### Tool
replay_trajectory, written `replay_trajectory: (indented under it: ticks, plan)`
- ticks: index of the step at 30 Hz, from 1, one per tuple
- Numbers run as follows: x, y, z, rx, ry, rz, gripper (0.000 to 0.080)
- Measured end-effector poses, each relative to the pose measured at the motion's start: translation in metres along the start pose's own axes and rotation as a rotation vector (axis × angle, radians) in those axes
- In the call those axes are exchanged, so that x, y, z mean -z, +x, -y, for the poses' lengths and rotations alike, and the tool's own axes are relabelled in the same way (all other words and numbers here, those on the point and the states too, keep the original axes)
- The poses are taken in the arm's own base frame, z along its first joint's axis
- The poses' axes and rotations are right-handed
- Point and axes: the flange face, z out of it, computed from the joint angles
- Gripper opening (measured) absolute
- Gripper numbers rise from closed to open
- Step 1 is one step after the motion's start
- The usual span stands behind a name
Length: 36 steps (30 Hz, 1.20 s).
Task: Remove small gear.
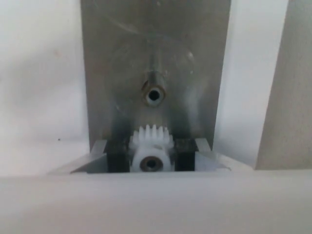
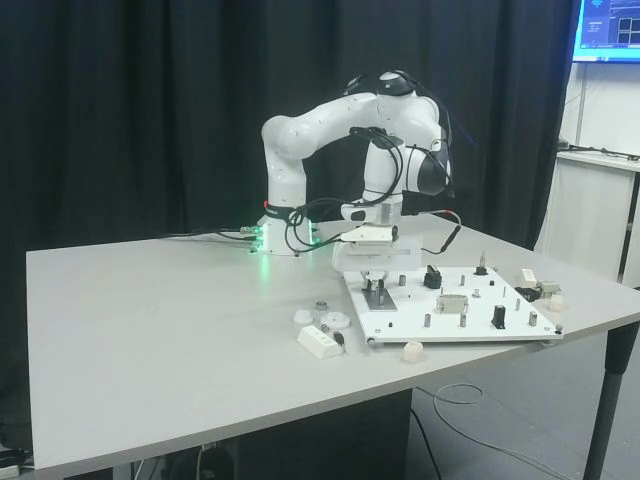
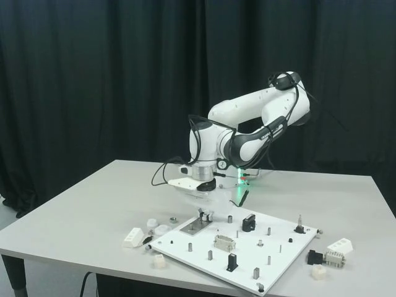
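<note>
**Small gear gripped, lift-off still to come**

In the wrist view, the small gear [image 1: 151, 146] sat between the two black fingertips [image 1: 117, 155], one pad against each side, so the hand [image 1: 151, 157] was pinching it. The gear lay at the near end of a grey metal plate [image 1: 107, 73], and a dark bore showed in its hub. Further along the plate stood a bare shaft [image 1: 153, 93] carrying nothing. Whether the gear was seated on a shaft of its own or already raised clear could not be told from this view.

In the first room view, the white arm [image 2: 330, 115] reached down over the white board [image 2: 470, 325] on the grey desk [image 2: 150, 330], and the hand hung low over the metal plate at the board's near-left part. Several loose white parts [image 2: 320, 335] lay on the desk just beside the board.

In the second room view, the hand [image 3: 203, 213] was close above the plate [image 3: 192, 228], with little or no gap showing beneath it.

Judged from all three, the approach and the grasp were done. What was left was the pull straight up off the shaft, then carrying the gear away and setting it down on the desk.
</note>
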Motion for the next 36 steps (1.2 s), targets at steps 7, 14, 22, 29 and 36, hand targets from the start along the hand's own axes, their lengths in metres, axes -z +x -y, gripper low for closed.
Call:
replay_trajectory:
  ticks: [7, 14, 22, 29, 36]
  plan:
    - [0.001, -0.001, 0.0, 0.063, 0.0, -0.005, 0.0199]
    - [0.004, -0.002, -0.001, 0.173, 0.004, -0.013, 0.0199]
    - [0.009, -0.003, -0.003, 0.176, 0.012, -0.02, 0.0199]
    - [0.015, -0.003, -0.005, 0.167, 0.025, -0.022, 0.0199]
    - [0.026, -0.001, -0.007, 0.158, 0.044, -0.032, 0.0199]
